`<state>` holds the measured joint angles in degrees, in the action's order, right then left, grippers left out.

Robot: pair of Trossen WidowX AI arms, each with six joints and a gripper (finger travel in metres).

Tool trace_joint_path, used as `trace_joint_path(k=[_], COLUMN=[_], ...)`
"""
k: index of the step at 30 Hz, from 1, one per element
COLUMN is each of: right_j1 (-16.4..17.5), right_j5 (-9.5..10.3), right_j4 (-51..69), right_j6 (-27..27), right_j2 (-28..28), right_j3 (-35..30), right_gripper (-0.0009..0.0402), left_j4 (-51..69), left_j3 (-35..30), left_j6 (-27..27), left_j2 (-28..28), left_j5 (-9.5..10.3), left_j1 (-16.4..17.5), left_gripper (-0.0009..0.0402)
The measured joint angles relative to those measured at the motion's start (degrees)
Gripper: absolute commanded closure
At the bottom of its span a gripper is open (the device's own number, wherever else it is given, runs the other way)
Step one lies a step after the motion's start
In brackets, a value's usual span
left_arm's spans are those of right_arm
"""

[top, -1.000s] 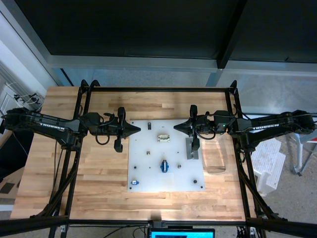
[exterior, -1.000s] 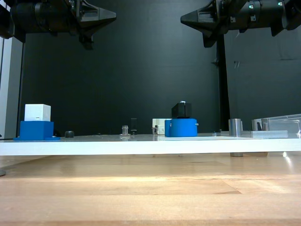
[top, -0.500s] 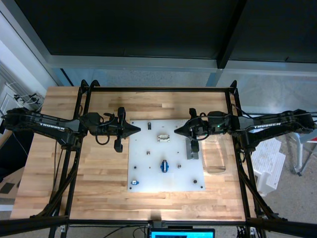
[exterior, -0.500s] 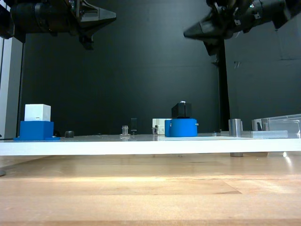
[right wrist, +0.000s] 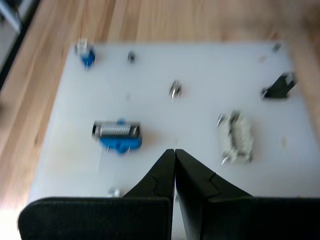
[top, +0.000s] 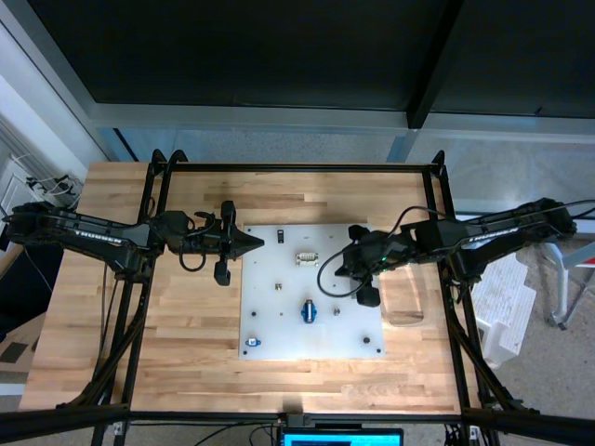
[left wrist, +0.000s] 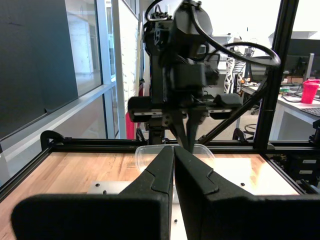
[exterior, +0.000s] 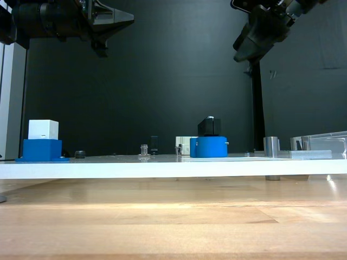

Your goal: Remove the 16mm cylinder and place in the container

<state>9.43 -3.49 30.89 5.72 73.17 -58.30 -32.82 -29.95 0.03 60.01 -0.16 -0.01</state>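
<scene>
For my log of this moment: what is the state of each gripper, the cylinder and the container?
left gripper: shut, empty, high over the left edge of the board.
right gripper: shut, empty, tilted down above the board.
16mm cylinder: upright on the board, untouched.
container: open-topped, on the table beside the board.

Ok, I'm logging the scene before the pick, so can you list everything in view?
Light wooden table: one, under everything.
White square board: one, mid-table.
Tiny grey metallic 16mm cylinder: one, upright on the board, right of the fitting.
Clear plastic container: one, on the table at the board's right edge.
Blue-and-black fitting: one, board centre.
Beige connector: one, board's far part.
Blue base with white cube: one, board's near left.
Left gripper: black, shut, high by the board's left edge.
Right gripper: black, shut, tilted down over the board's right side.
</scene>
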Motion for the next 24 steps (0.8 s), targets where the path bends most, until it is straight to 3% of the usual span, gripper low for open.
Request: trace_joint_path(k=[8, 24], right_j1=[3.08, 5.97], right_j5=[0.0, -0.15], right_j4=[11.3, 21.16], right_j6=[0.04, 5.55], right_j2=[8.41, 20.52], right_j3=[-7.65, -17.27], right_gripper=[0.0366, 0.0218], left_j4=[0.0, -0.02], left_j3=[0.0, 0.0], left_j6=[0.0, 0.0], left_j2=[0.0, 0.0], left_j5=[0.0, -0.02], left_j1=[0.0, 0.0], left_gripper=[0.0393, 0.0393])
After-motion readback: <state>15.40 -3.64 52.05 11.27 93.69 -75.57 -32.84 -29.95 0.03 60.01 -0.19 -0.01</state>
